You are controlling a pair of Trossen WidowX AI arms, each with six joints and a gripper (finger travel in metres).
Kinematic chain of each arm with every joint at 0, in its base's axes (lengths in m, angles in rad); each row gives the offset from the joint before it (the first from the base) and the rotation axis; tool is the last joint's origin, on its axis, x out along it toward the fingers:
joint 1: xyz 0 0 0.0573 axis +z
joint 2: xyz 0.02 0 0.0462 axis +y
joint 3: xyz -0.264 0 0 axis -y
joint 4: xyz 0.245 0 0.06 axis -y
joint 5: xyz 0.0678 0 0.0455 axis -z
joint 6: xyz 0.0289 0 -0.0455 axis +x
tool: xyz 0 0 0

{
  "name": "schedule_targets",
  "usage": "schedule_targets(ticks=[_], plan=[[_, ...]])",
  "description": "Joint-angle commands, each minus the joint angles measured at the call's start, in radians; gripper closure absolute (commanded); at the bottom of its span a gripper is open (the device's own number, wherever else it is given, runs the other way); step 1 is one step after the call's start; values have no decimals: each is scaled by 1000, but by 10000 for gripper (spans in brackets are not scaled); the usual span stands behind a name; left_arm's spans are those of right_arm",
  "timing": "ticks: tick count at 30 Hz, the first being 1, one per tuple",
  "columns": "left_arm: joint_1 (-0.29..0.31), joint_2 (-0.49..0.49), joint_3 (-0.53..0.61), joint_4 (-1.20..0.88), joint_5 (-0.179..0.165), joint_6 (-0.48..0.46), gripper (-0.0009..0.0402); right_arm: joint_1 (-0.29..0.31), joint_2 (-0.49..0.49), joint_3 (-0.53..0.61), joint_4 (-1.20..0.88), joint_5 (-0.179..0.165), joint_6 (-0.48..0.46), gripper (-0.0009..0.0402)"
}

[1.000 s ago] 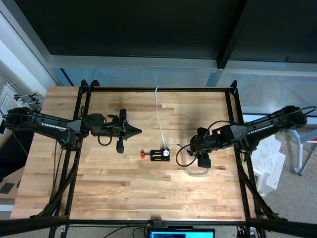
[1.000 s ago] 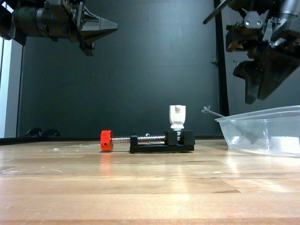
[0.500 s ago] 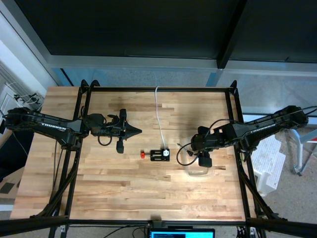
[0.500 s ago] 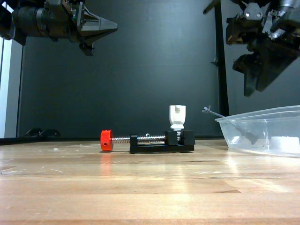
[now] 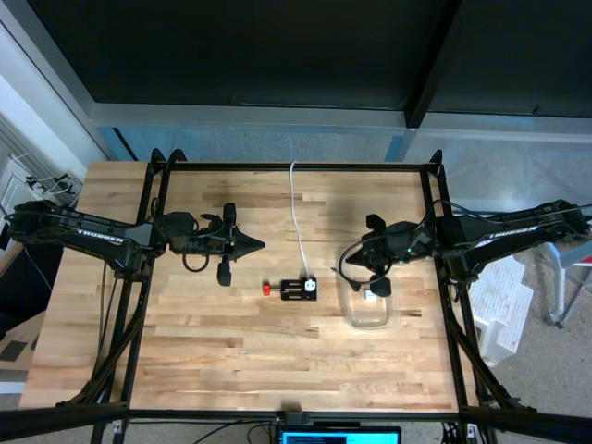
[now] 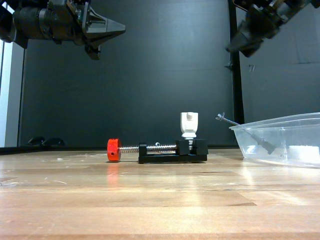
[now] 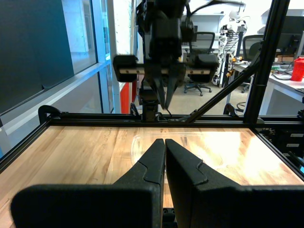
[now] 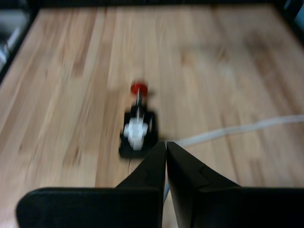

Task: Remove the power plug from the receptacle and place in the container

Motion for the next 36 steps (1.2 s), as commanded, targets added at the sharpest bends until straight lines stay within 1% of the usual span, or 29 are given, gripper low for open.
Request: schedule_targets(ticks=[1,3,4,7,8,12,18,25,28,31,36], plan=[[0,0,0,0,0,1,393,-36,0,-8,93,-2,-37,391],[0,0,0,0,0,0,393,-54,0,-14,151,-13,-64,394],[0,0,0,0,0,0,393,-63,1,-20,187,-31,-70,392],[0,0,0,0,0,0,393,-93,3,-51,301,-101,-82,394],[0,0,0,0,0,0,393,-103,3,-65,335,-106,-82,393],[0,0,0,0,0,0,393,-120,3,-124,470,-106,-85,393],[0,0,0,0,0,0,393,-121,3,-220,681,-106,-85,393],[0,0,0,0,0,0,393,-126,3,-302,857,-111,-85,393],[0,0,0,0,0,0,393,-151,3,-321,879,-163,-80,393],[0,0,0,0,0,0,393,-167,3,-335,894,-169,-80,393],[0,0,0,0,0,0,393,-168,3,-358,948,-168,-80,393]])
